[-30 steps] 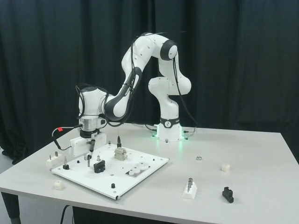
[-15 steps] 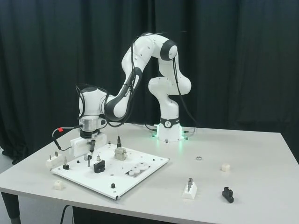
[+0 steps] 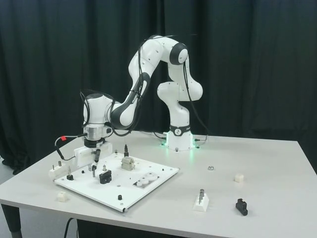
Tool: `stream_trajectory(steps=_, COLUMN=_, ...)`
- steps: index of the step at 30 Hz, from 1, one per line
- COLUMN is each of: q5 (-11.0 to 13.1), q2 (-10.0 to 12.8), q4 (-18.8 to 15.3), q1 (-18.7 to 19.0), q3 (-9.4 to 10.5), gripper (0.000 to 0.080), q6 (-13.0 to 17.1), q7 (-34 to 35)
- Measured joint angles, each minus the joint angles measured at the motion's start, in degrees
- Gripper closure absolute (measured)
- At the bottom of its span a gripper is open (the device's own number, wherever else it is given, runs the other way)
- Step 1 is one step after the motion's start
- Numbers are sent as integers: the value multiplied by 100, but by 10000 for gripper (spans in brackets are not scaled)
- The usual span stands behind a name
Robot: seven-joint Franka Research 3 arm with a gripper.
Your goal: Insert square peg 2.
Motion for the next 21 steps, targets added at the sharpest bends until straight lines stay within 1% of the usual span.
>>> stream_trajectory(steps=9, q5=0, q2=29, q4=2, q1=-10, q3=1, gripper=732, q6=140, q7=3)
stream_trajectory(steps=10, q5=0, q2=29, q4=7, q1=-11, q3=-3, gripper=558, q6=159, q7=5)
stream_trajectory(steps=15, q5=0, q2=25, q4=67, q1=-12, q3=-47, gripper=558, q6=174, q7=7)
stream_trajectory(steps=16, q5=0, q2=23, q4=82, q1=-12, q3=-57, gripper=250, q6=174, q7=7)
stream_trajectory(steps=20, q5=-4, q2=4, q4=133, q1=-12, q3=-90, gripper=250, q6=171, q7=7)
stream_trajectory(steps=21, q5=-5, q2=-1, q4=144, q1=-12, q3=-97, gripper=67, q6=169, q7=7)
